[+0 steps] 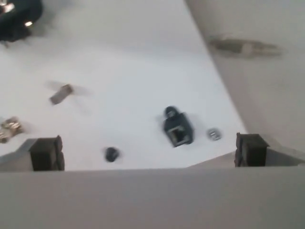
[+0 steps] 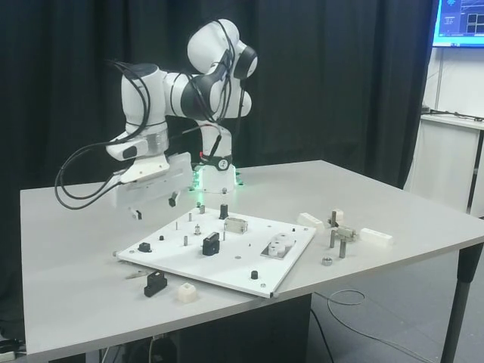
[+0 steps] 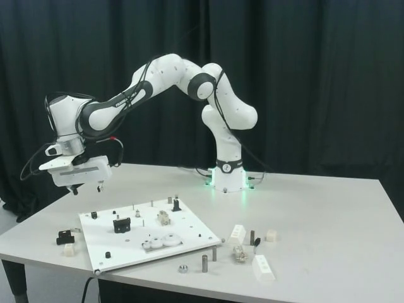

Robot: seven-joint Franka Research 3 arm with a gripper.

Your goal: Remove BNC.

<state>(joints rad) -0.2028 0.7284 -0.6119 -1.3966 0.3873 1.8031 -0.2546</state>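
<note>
Approach stage for removing the BNC. The gripper [image 2: 155, 206] hangs in the air over one corner of the white board [image 2: 227, 268], which lies flat on the grey worktop [image 2: 68, 265]. In the wrist view both fingertips [image 1: 46, 152] stand wide apart with nothing between them. The BNC cannot be identified with certainty; the likeliest candidate is the small metal connector [image 2: 197, 227], upright on the board, lower than the gripper and well apart from it, toward the board's middle. A black block [image 2: 210, 243] sits near it, farther from the gripper, and a thin pin [image 2: 187, 218] stands just beside it. To do the step well, the gripper should probably be centred straight above the connector before descending, with the fingers straddling the body and clear of the pin. Such a coupling would likely need a short twist before it lifts. A straight pull could drag the board, which does not appear to be clamped.
</note>
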